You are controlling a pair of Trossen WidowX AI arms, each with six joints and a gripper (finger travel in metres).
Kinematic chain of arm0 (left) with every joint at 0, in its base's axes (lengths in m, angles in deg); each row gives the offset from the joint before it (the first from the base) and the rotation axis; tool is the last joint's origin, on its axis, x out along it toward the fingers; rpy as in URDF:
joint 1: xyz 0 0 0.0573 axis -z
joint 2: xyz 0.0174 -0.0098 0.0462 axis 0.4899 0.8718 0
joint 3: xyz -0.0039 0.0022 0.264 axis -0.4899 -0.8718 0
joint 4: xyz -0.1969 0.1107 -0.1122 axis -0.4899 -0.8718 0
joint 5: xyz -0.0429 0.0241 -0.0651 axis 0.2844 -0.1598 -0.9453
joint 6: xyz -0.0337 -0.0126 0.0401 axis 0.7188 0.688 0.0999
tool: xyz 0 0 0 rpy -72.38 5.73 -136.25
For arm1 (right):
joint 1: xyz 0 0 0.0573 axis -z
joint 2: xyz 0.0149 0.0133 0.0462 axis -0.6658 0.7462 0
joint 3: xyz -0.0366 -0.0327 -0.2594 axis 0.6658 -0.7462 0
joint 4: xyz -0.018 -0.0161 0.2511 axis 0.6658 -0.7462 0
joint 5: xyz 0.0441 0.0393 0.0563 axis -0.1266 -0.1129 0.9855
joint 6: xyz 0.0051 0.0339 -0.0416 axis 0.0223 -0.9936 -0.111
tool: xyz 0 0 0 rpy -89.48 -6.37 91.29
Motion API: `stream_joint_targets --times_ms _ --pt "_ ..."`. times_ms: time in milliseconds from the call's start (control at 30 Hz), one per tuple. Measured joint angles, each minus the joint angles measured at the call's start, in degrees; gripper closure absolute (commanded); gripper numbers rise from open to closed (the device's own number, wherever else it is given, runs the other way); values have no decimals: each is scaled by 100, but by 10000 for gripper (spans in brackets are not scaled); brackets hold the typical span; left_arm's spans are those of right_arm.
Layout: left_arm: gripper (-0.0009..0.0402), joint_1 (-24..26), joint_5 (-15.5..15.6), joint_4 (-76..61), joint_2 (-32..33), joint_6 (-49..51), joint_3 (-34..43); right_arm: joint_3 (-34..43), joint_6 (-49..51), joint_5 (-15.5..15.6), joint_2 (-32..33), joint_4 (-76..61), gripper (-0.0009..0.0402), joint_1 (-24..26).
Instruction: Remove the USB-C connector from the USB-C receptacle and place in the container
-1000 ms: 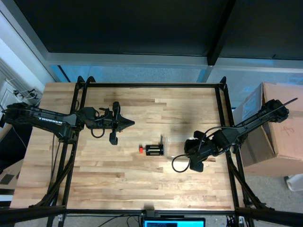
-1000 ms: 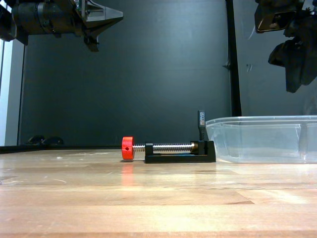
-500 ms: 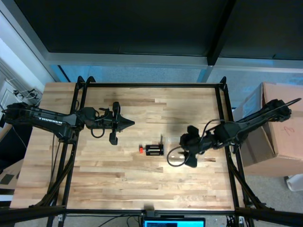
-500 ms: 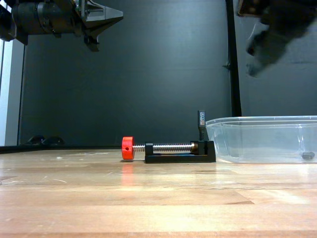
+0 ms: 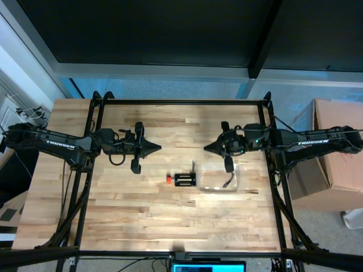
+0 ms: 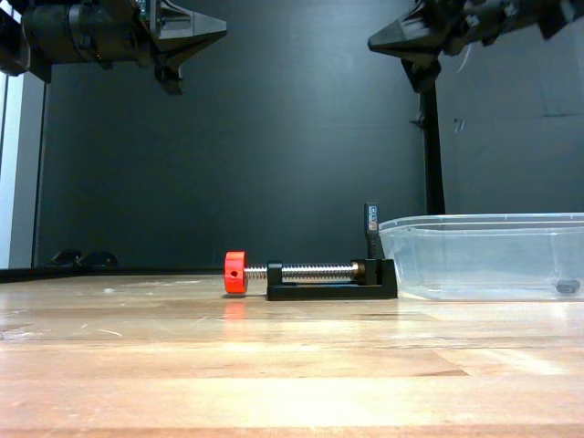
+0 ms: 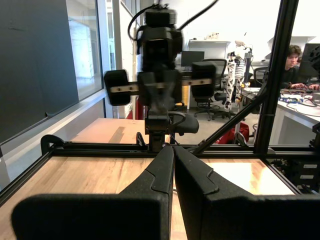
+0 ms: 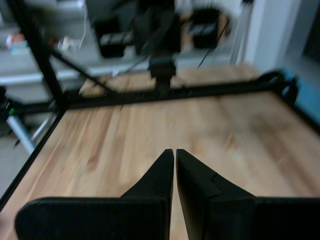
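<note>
The USB-C connector [image 5: 228,182] lies free on the floor of the clear plastic container [image 5: 233,191], a small dark piece [image 6: 567,286] behind its wall [image 6: 474,260] in the low view. The black clamp fixture [image 5: 184,179] with a red knob [image 6: 235,272] stands just left of the container, clear of both grippers. My right gripper [image 5: 206,148] is shut and empty, held high and level, pointing left beyond the container [image 6: 374,41] [image 8: 174,152]. My left gripper [image 5: 157,148] is also shut and empty, high over the table's left half, pointing right [image 6: 221,32] [image 7: 174,149].
A black frame rail [image 5: 181,102] runs along the table's far edge, with uprights [image 6: 428,146] at its corners. A cardboard box [image 5: 334,153] stands off the table at the right. In the left wrist view the right arm [image 7: 159,70] faces me across the table.
The connector dropped out of my right gripper into the container. The right gripper then shut and swung up and away from over the container to level, pointing left. The left arm stayed still.
</note>
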Motion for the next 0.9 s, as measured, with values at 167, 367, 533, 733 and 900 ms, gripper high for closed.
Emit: stream_joint_targets --times_ms 167,367,533,733,900 --pt "393 0 -2 0 0 0 0 -446 138 122 -63 1360 393 151" --pt "393 0 0 0 0 0 2 -752 144 247 -59 1991 393 162" --pt "393 0 0 0 2 0 2 -776 127 247 -24 2111 393 162" --pt "393 0 0 0 2 0 2 -750 127 245 -26 2037 393 160" --pt "393 0 -2 0 2 0 0 -750 127 238 -26 1978 393 160"
